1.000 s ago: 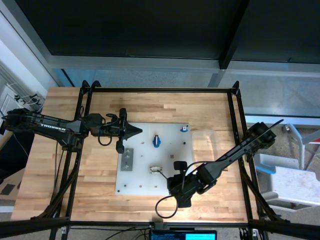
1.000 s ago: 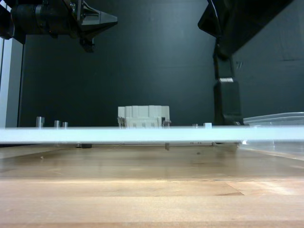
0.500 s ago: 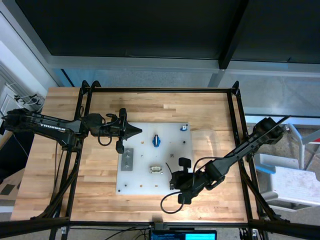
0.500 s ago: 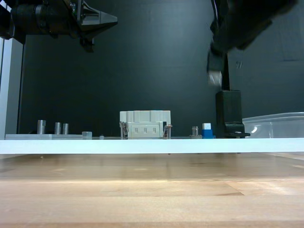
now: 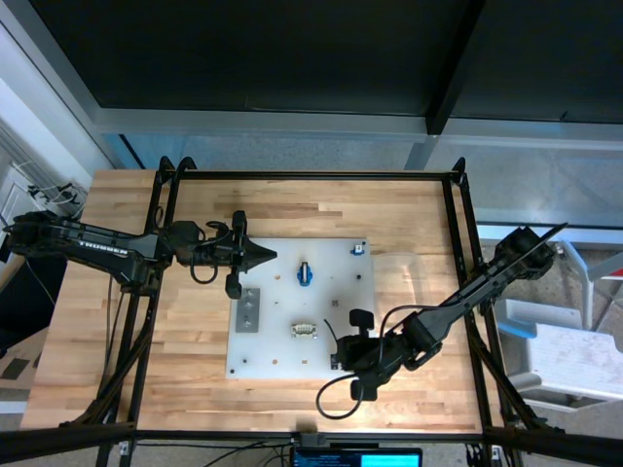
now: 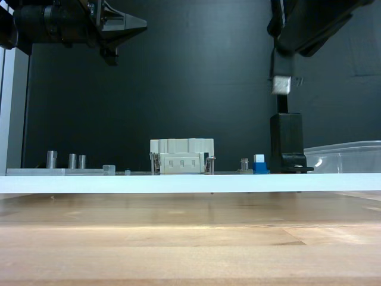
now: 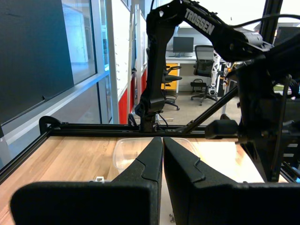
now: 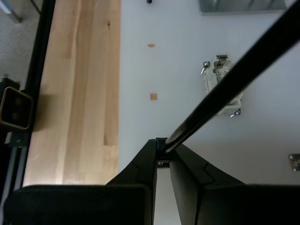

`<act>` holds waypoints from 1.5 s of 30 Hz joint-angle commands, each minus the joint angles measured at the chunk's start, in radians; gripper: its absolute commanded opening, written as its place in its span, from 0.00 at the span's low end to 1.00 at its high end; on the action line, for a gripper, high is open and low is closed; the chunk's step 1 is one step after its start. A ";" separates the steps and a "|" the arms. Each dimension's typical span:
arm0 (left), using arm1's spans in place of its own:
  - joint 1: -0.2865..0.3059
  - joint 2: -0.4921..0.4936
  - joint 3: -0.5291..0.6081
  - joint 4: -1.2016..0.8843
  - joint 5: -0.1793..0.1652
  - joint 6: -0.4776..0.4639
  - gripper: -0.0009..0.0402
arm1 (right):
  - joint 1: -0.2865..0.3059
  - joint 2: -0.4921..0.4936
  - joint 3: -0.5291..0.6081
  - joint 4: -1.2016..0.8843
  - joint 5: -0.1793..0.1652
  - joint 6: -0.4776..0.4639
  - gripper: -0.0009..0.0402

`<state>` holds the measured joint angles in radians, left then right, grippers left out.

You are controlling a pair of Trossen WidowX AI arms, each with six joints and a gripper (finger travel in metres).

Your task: Remove the USB connector from the USB hub and place in the container

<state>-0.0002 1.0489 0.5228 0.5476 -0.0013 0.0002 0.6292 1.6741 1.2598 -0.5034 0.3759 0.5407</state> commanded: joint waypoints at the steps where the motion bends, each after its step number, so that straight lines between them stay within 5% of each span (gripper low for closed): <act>1: 0.000 0.000 0.000 0.000 0.000 0.000 0.02 | 0.000 -0.029 0.000 -0.028 -0.016 0.013 0.02; 6: 0.000 0.000 0.000 0.000 0.000 0.000 0.02 | -0.001 -0.084 0.000 -0.088 -0.037 0.029 0.02; 30: 0.000 0.000 0.000 0.000 0.000 0.000 0.02 | -0.001 -0.357 0.000 -0.599 -0.029 0.200 0.02; 45: 0.000 0.000 0.000 0.000 0.000 0.000 0.02 | -0.034 -0.438 -0.001 -0.899 -0.029 0.455 0.02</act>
<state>-0.0002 1.0489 0.5228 0.5472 -0.0013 -0.0002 0.6022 1.2373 1.2594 -1.3903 0.3485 0.9680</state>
